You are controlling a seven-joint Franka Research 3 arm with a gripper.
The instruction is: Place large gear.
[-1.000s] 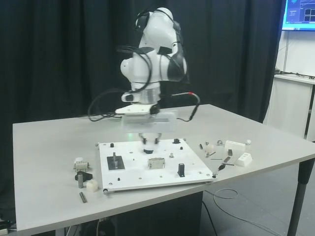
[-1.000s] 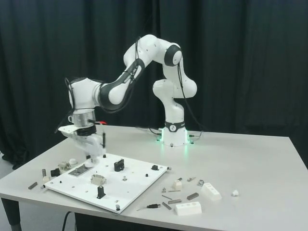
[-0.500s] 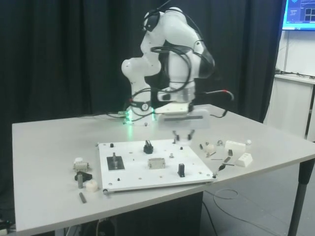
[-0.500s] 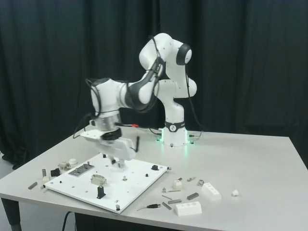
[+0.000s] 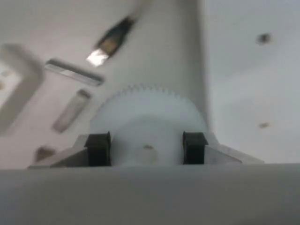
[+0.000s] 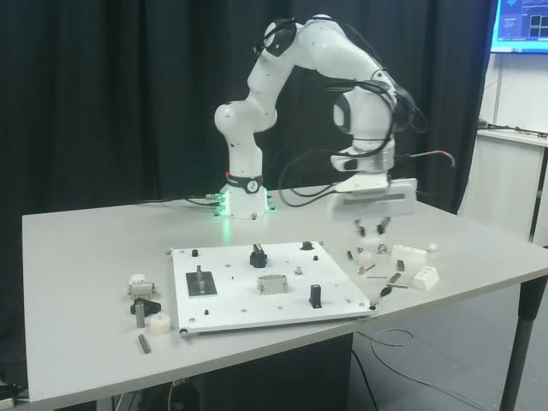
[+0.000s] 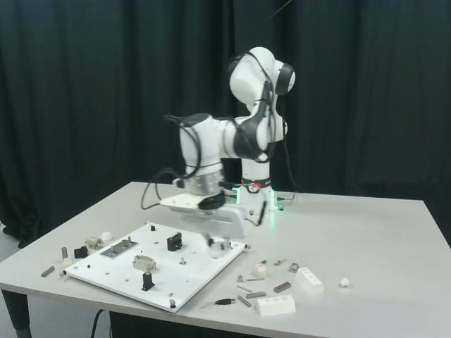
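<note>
The gripper (image 5: pixel 146 148) hangs open, fingers either side of the white gear (image 5: pixel 147 124) at lower centre of the wrist view. Judged: reaching to grasp; next, descend and close.

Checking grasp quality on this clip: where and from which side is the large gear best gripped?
Grip the large gear across its raised round hub, coming straight down from above. It lies flat with its toothed rim outward, and the pincer already straddles the hub, one finger on each side.
</note>
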